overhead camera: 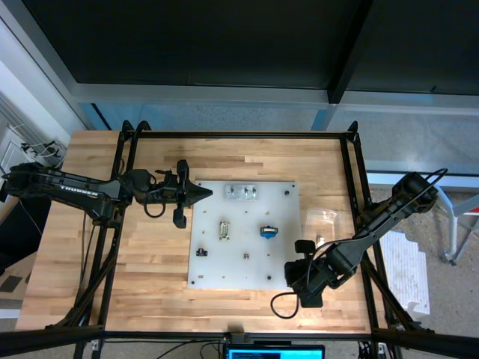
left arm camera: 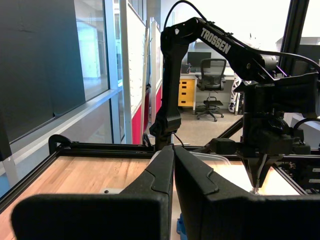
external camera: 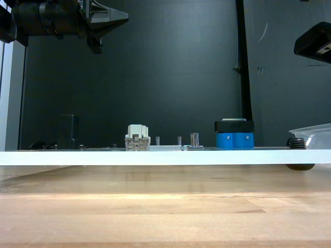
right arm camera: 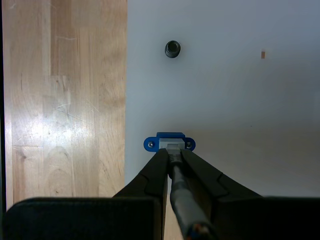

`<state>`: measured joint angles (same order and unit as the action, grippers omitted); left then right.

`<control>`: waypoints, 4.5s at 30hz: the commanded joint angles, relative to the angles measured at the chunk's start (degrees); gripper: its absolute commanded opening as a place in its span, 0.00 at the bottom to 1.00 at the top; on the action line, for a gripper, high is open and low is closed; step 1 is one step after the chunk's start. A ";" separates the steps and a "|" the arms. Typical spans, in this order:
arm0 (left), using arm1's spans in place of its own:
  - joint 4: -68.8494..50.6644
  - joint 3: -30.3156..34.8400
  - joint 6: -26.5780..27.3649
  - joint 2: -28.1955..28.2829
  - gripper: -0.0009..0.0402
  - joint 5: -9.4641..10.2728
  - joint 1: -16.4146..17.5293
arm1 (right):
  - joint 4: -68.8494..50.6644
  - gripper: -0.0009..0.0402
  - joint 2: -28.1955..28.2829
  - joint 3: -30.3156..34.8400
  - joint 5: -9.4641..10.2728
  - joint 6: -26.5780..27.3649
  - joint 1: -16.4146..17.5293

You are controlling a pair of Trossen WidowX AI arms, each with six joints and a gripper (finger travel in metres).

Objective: Pick the RJ45 connector and install on taskboard

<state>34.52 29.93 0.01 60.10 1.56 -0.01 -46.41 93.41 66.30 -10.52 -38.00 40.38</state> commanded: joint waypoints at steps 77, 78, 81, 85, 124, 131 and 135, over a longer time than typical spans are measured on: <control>0.00 0.02 0.00 0.00 0.02 -0.02 0.02 | -1.40 0.49 -10.71 -1.11 2.19 -0.94 0.13; 0.00 0.02 -0.02 0.02 0.02 -0.02 0.00 | -1.68 0.49 -10.84 -1.14 2.47 -0.92 0.11; 0.00 0.02 0.00 0.02 0.02 -0.02 0.02 | -3.10 0.49 -11.69 -1.11 2.80 -0.24 -0.39; 0.00 0.02 -0.02 0.02 0.02 -0.02 0.02 | -3.56 0.49 -13.16 -1.14 2.80 1.18 -2.40; 0.00 0.02 -0.02 0.00 0.02 -0.02 0.00 | 11.21 0.02 -21.05 -1.14 6.16 31.87 -36.48; 0.00 0.02 0.00 0.02 0.02 -0.02 0.00 | 15.80 0.02 -21.27 -1.14 7.78 37.18 -41.53; 0.00 0.02 0.00 0.00 0.02 -0.02 0.00 | 20.37 0.02 -21.42 -1.14 10.93 38.97 -43.34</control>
<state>34.52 29.95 0.01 60.10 1.56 -0.01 -27.51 71.99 65.17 -0.27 0.51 -2.50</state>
